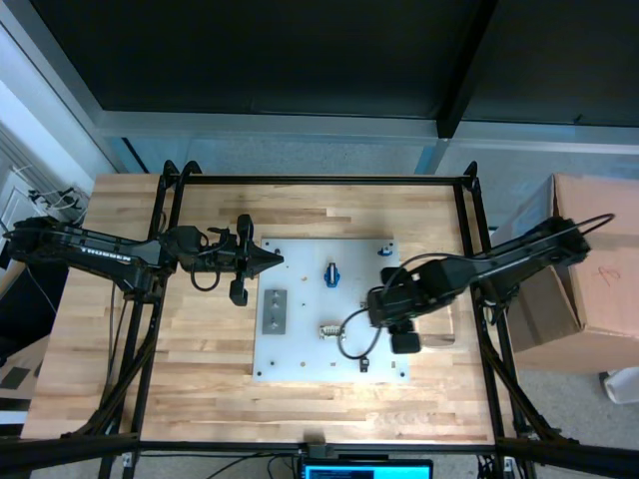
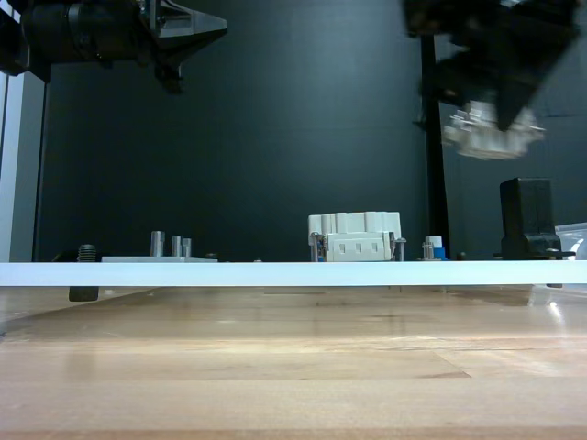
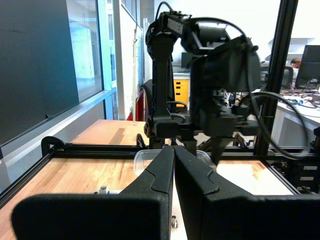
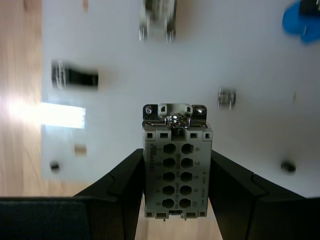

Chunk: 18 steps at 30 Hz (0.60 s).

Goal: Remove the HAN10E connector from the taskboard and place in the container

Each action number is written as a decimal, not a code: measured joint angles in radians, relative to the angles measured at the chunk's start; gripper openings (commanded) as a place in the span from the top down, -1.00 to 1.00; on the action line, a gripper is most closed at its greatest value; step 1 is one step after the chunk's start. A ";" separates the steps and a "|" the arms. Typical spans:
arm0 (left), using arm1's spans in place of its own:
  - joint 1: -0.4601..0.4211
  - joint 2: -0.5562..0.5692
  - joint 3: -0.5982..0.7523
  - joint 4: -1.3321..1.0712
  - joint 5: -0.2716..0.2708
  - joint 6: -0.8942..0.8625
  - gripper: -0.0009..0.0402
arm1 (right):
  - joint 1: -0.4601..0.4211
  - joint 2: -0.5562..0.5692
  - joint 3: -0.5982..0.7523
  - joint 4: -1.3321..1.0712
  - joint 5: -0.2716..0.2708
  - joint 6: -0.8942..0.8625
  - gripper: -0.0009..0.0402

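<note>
Above the taskboard [image 1: 300, 354], right gripper [image 4: 176, 172] clasps the HAN10E connector [image 4: 176, 145] near its right edge; left gripper [image 3: 174, 165], closed empty, hovers left.

Left gripper [image 1: 279, 259] hangs over the board [image 1: 300, 351], left edge; right gripper [image 4: 176, 172] has the connector [image 2: 491, 134] up over its right side.

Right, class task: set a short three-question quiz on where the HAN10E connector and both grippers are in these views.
1. True or false: the HAN10E connector is seated in the taskboard.
2. The left gripper, hovering over the taskboard's left edge, has its fingers: A wide open; B shut together, empty; C shut on the connector.
3. Which gripper holds the connector, and where?
Key: 1 false, it is clear of its seat; 2 B; 3 the right gripper, raised above the taskboard's right side.
</note>
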 measured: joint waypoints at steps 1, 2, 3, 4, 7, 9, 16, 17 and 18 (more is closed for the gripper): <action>0.000 0.000 0.000 0.000 0.000 0.000 0.96 | 0.002 -0.030 -0.031 -0.001 0.000 0.000 0.86; 0.000 0.000 0.000 0.000 0.000 0.000 0.96 | 0.003 -0.060 -0.059 -0.001 -0.001 0.000 0.86; 0.000 0.000 0.000 0.000 0.000 0.000 0.96 | 0.003 -0.089 -0.088 0.001 -0.001 0.000 0.86; 0.000 0.000 0.000 0.000 0.000 0.000 0.96 | 0.004 -0.117 -0.117 0.000 0.000 0.000 0.86; 0.000 0.000 0.000 0.000 0.000 0.000 0.96 | 0.005 -0.196 -0.196 0.000 0.000 0.001 0.86; 0.000 0.000 0.000 0.000 0.000 0.000 0.96 | 0.006 -0.251 -0.246 -0.001 -0.001 0.002 0.86; 0.000 0.000 0.000 0.000 0.000 0.000 0.96 | 0.007 -0.417 -0.401 -0.006 -0.001 0.028 0.86; 0.000 0.000 0.000 0.000 0.000 0.000 0.96 | 0.007 -0.437 -0.419 -0.009 -0.001 0.035 0.86; 0.000 0.000 0.000 0.000 0.000 0.000 0.96 | 0.007 -0.454 -0.436 -0.011 -0.001 0.043 0.86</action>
